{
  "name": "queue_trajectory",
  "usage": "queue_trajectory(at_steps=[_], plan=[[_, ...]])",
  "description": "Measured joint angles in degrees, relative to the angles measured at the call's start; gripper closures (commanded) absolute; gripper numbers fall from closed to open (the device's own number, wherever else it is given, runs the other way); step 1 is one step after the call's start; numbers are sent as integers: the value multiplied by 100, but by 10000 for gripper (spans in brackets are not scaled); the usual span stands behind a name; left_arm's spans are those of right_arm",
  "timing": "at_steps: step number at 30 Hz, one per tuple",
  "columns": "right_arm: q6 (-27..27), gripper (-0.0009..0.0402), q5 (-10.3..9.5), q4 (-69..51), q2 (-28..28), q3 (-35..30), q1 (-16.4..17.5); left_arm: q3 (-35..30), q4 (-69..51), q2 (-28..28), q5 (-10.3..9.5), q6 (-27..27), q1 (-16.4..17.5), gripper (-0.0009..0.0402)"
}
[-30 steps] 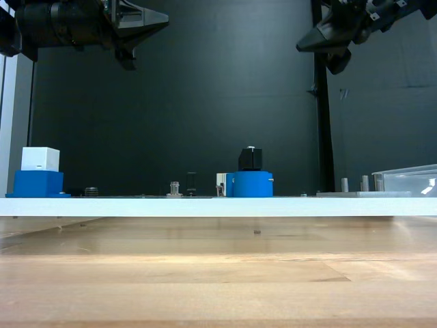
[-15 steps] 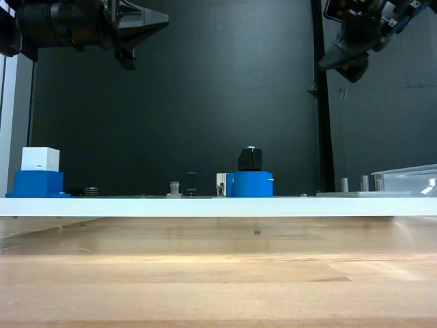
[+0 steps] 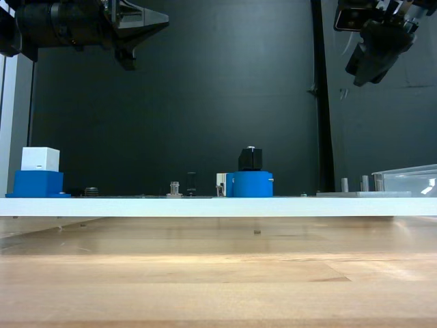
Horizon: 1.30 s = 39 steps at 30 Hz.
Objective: Pick the 16mm cylinder and place it in the taskboard
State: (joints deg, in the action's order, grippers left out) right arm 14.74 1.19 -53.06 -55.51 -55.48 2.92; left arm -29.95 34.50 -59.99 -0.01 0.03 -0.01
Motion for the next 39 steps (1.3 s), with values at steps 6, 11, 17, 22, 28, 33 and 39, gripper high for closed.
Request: queue_trajectory(at_steps=[6,11,17,22,28,33,39], plan=[[109,393,0,-511,-315,-166,256,0,0,-2,0,0,0,393],[304,393,7,-844,-492,-223,503,0,0,-2,0,0,0,393],[507,393,7,-1049,-588,-219,708,0,2,-2,0,0,0,393],[579,393,22,-1410,-612,-208,739,0,0,0,-2,0,0,393],[595,393,26,-1766,-612,-157,756,2,0,-2,0,0,0,393],[599,393,26,-1825,-629,-39,772,0,2,0,0,0,0,393],[599,393,26,-1939,-774,-17,796,0,0,-2,0,0,0,393]])
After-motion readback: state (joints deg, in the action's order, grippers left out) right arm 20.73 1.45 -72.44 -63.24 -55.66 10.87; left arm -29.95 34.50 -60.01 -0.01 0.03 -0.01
